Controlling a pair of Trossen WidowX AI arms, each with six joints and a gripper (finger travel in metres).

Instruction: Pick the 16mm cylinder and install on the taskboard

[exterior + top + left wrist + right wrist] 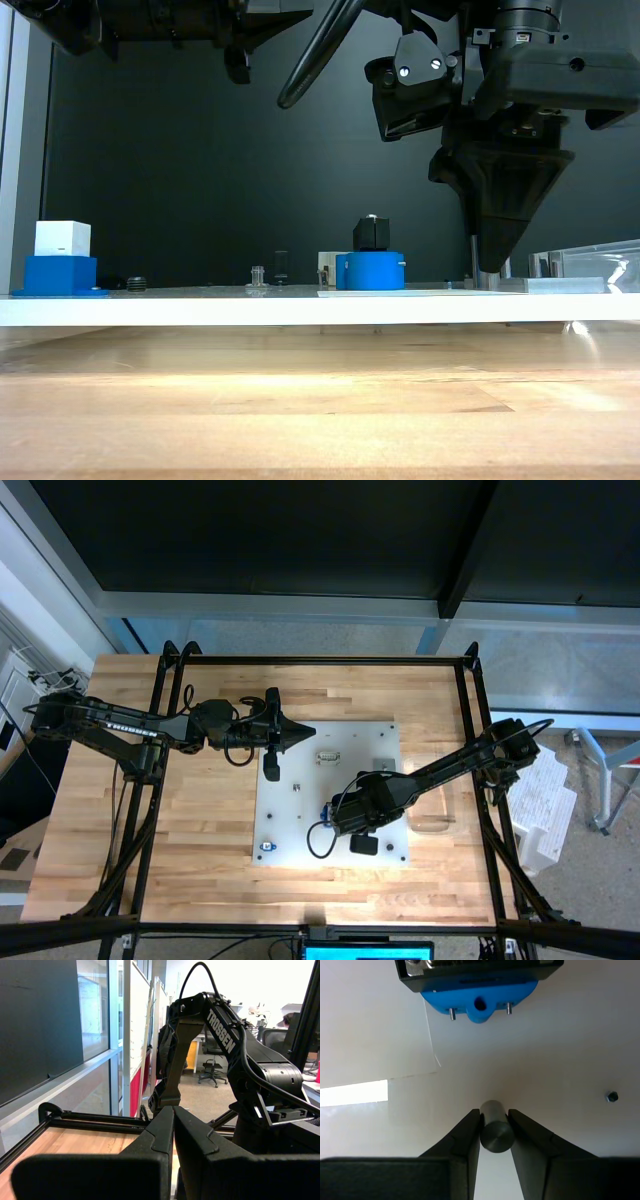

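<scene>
At the left we see the left pincer (303, 732) held above the far left edge of the taskboard (300, 820), pointing right. Its fingers (160, 1132) are pressed together with nothing between them. The white taskboard lies flat on the wooden tabletop (200, 830). Further right, the right pincer (493, 1115) points straight down over the board's middle, close to the surface. It is clamped on the 16mm cylinder (496, 1132) – the silver peg stands upright between the two fingertips, just beside the blue fitting (480, 992). We cannot tell whether its lower end touches the board. A small dark screw (611, 1096) sits apart from it.
</scene>
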